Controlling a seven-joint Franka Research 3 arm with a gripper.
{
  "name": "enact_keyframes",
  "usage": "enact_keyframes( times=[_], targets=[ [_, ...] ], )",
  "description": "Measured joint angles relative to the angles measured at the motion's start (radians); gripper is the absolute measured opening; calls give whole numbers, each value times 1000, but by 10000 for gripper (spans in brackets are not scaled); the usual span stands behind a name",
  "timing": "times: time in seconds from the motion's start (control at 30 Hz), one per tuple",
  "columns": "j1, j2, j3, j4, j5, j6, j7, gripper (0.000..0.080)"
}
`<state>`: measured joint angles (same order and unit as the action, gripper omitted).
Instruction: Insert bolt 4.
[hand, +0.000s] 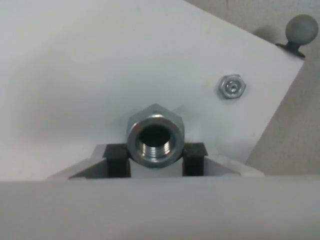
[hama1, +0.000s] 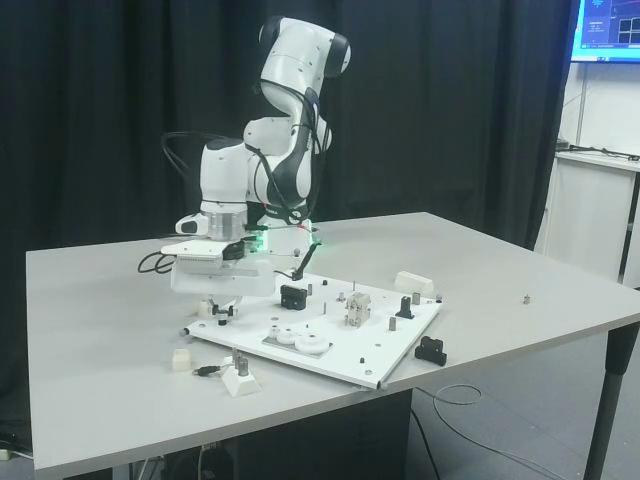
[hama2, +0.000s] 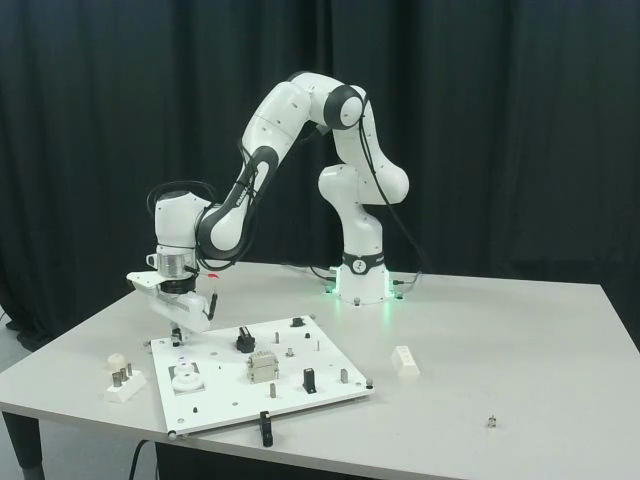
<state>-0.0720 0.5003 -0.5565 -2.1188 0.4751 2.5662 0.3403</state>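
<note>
Pinching bolt 4 (hand: 154, 139) by its hex flats, your gripper (hand: 155, 159) hangs w/ it just above the white board (hand: 75, 75). Steel: rigid, heavyish, prob. slick, so stay on the flats, off the threads.

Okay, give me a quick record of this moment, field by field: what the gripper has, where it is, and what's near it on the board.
gripper: black fingers closed on the sides of a threaded hex piece
held piece: metal, hollow, threads visible inside, seen end-on
position: over the white board, near its corner
nearby on board: small hex nut
at board corner: grey round-headed peg
insertion: not yet done
</note>
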Motion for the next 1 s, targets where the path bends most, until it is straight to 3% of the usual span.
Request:
enact_keyframes(
  times=[1.0],
  targets=[
    [1,4,-1,10,6,-18,248,222]
  ],
)
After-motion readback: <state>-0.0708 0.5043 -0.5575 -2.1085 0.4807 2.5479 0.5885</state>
